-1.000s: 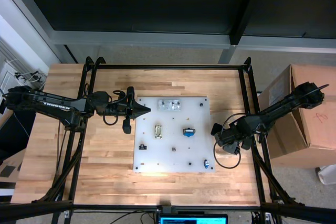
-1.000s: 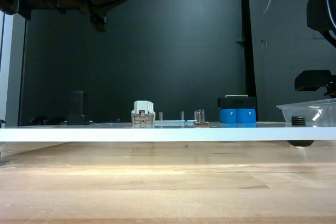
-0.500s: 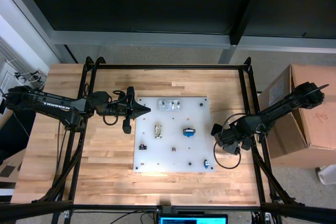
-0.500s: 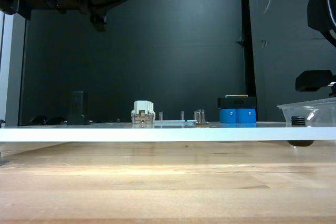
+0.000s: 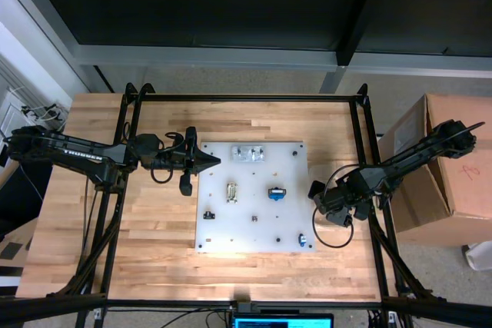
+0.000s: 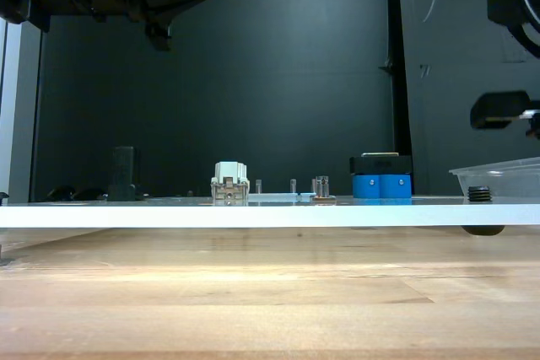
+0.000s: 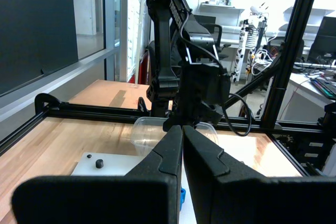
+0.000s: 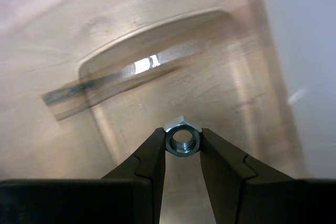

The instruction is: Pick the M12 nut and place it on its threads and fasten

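Right, the small silver hexagonal M12 nut [image 8: 182, 141] is in the right gripper [image 8: 182, 146]. The two black fingers are closed onto opposite sides of it at their very tips, with its threaded bore facing the wrist camera. The blurred clear plastic tray [image 6: 498, 176] lies beneath it. From above, this gripper hangs over the wooden table [image 5: 138, 236], just off the right edge of the white task board [image 5: 231, 220].

The short black ribbed stud [image 6: 480, 195] stands bare near the board's near right edge, its ribs showing, so the nut is well clear of its threads.

The left gripper [image 5: 206, 160] hovers high over the board's left edge, towards the far left corner. In its own wrist view the jaws are pressed together on nothing.

What worries me is the grip:
- **Slipping:** only the fingertips bear on the nut, so a quick swing towards the stud could roll or drop it.
- **Cross-threading:** if the nut arrives tilted or off centre, I'd expect it to cross-thread or perch askew on the top ribs.
- **Snagging:** the tray wall is near the stud, so a low approach might snag it.
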You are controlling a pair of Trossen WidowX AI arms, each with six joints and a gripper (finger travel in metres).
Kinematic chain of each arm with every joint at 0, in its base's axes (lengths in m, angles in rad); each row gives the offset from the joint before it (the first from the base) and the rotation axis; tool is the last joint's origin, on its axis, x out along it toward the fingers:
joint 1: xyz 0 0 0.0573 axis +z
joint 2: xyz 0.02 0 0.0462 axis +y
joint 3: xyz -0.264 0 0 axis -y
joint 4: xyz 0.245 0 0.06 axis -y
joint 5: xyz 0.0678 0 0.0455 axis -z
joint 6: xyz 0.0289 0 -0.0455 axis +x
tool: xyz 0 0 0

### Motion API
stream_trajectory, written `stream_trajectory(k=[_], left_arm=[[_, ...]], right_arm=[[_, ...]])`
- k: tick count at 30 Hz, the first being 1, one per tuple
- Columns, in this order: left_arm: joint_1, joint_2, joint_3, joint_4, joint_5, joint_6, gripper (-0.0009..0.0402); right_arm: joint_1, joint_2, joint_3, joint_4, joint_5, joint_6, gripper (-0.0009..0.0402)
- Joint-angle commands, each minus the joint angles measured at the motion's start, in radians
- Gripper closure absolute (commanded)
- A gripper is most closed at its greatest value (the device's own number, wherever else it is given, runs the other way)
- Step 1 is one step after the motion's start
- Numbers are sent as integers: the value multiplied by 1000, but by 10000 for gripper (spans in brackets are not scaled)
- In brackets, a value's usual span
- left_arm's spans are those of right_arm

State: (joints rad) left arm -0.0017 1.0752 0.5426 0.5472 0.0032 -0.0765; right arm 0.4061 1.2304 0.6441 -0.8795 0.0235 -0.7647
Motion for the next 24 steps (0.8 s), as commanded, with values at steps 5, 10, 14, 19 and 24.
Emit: stream_trajectory(k=[5, 10, 14, 19, 24], left_arm=[[0, 0, 0, 0, 0, 0, 393], [0, 0, 0, 0, 0, 0, 393], [0, 0, 0, 0, 0, 0, 393], [0, 0, 0, 0, 0, 0, 393], [0, 0, 0, 0, 0, 0, 393]], right_arm=[[21, 15, 128, -87, 3, -3, 389], [34, 84, 234, -142, 3, -30, 393], [38, 164, 338, -167, 3, -30, 393], [46, 290, 476, -176, 12, -42, 393], [69, 406, 592, -194, 12, -145, 393]])
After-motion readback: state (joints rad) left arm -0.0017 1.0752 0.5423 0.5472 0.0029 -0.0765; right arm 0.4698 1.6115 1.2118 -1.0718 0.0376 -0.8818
